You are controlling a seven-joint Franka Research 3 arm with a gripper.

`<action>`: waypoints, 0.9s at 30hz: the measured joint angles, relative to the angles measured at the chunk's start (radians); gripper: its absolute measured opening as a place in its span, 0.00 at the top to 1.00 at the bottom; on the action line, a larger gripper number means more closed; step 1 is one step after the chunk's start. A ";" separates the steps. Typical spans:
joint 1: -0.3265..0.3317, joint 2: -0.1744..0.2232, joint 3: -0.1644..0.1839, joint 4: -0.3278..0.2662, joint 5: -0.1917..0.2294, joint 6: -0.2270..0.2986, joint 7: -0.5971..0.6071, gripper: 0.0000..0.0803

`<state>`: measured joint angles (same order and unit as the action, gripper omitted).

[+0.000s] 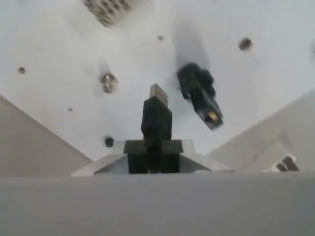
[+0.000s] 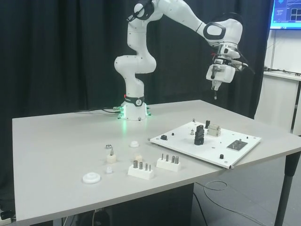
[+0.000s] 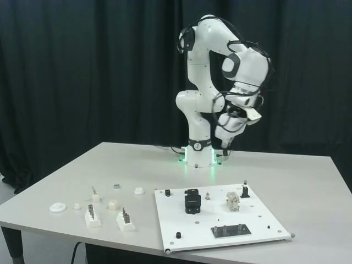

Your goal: Place USB.

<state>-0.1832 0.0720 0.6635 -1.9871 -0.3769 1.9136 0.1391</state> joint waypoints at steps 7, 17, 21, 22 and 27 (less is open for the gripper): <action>-0.023 0.000 -0.053 0.014 -0.003 0.000 0.010 0.93; -0.035 0.007 -0.154 0.031 -0.003 0.000 0.102 0.93; -0.036 0.014 -0.199 0.040 -0.003 0.000 0.123 0.94; -0.036 0.016 -0.211 0.043 -0.003 0.000 0.128 0.94; -0.038 0.032 -0.268 0.061 -0.003 0.000 0.141 0.94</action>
